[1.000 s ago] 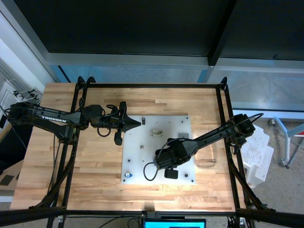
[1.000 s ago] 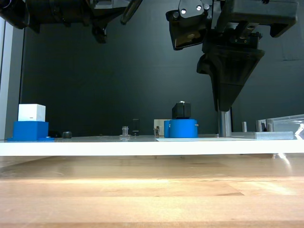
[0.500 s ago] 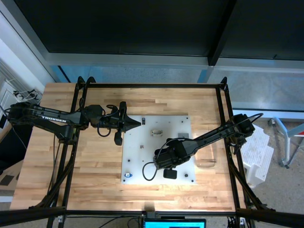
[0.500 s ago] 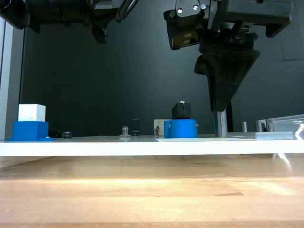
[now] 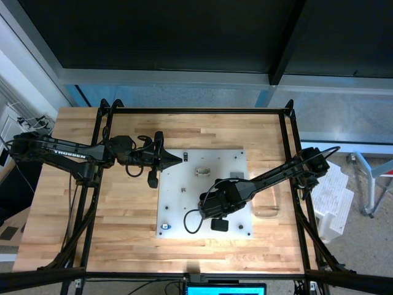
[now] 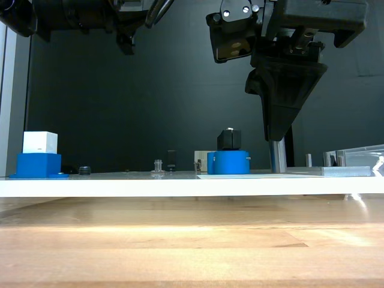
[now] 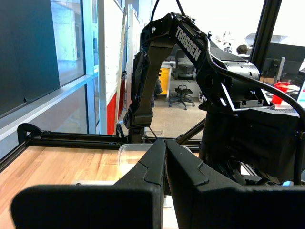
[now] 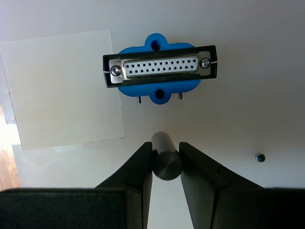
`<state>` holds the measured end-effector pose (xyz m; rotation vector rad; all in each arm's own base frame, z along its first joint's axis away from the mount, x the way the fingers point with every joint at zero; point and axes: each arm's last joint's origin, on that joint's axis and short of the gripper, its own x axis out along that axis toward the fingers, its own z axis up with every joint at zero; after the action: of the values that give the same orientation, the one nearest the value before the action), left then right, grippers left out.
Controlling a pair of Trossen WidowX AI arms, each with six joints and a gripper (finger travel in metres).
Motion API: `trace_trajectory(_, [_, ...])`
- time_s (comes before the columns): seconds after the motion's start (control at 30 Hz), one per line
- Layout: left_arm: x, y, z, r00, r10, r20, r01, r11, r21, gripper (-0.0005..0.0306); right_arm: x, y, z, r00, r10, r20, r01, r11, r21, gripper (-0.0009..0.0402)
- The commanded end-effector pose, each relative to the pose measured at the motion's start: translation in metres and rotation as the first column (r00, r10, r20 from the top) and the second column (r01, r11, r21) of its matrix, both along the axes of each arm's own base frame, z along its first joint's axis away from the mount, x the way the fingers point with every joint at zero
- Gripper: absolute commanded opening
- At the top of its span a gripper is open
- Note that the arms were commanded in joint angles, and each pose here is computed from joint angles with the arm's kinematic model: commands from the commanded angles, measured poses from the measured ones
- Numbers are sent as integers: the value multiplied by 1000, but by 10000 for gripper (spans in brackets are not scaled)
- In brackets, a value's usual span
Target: Pick the 16mm cylinder and install on the taskboard
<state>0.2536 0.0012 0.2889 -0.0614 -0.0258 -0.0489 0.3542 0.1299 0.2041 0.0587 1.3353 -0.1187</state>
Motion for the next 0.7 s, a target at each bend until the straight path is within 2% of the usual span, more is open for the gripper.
trace_trajectory(0.03, [0, 0, 0, 1000, 0, 0, 0, 1000, 0, 0, 0, 0, -1, 1000, 0, -5, 0, 1000, -2, 4])
trace_trajectory(0.7, [0, 0, 0, 1000, 0, 0, 0, 1000, 0, 0, -4, -2, -1, 999, 0, -47, -1, 1000, -18, 4])
